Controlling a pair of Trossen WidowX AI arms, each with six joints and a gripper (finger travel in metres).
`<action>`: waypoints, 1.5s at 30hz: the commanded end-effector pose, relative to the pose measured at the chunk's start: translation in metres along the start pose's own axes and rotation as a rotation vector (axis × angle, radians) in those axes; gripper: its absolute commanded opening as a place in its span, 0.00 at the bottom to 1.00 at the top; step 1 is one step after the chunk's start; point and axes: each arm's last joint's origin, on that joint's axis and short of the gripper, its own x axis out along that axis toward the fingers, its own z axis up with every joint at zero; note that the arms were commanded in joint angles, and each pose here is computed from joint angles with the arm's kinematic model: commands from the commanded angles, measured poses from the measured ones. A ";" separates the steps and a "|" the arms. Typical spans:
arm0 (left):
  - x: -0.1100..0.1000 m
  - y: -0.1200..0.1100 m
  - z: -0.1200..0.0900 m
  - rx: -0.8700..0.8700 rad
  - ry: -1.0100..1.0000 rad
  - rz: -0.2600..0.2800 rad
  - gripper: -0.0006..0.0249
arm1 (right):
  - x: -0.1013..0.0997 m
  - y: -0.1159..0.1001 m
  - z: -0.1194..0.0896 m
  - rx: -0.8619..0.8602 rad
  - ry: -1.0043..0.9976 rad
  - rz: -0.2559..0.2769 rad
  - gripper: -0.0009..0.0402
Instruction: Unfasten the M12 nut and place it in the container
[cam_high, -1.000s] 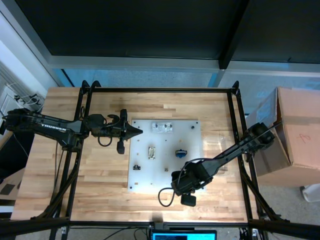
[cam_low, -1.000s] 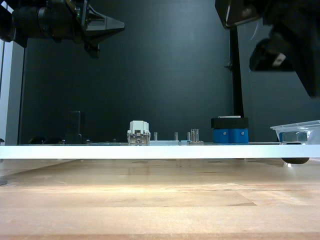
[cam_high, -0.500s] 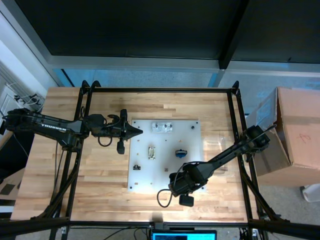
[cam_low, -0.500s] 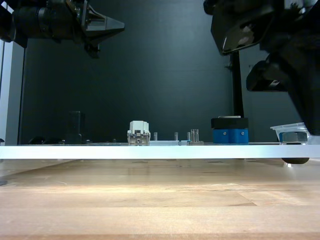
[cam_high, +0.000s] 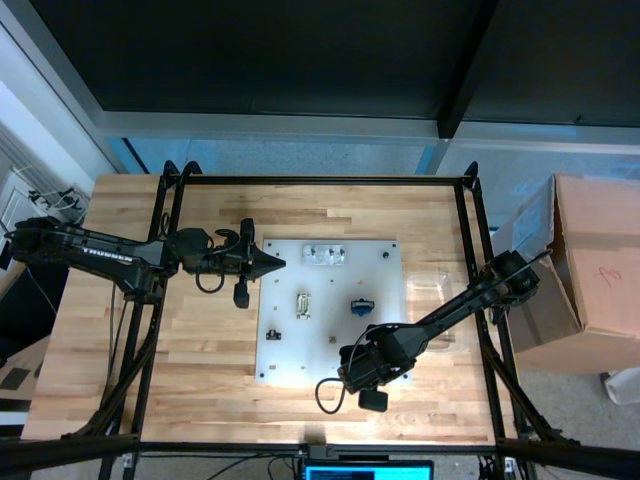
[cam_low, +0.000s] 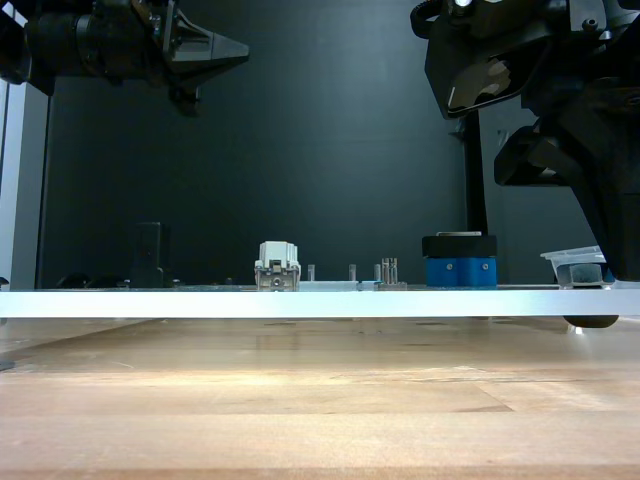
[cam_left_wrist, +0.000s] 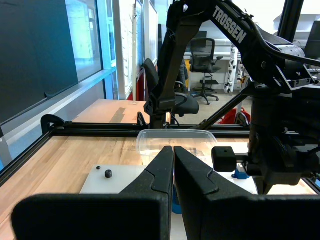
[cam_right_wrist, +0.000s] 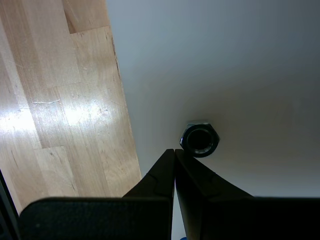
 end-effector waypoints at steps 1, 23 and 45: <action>0.000 0.000 0.000 0.000 0.000 0.000 0.02 | 0.000 0.000 0.000 0.002 -0.004 -0.005 0.02; 0.000 0.000 0.000 0.000 -0.002 0.000 0.02 | -0.041 -0.001 -0.006 0.052 -0.007 -0.008 0.02; 0.000 0.000 0.000 0.000 0.000 0.000 0.02 | 0.000 0.005 0.003 0.017 0.015 0.024 0.02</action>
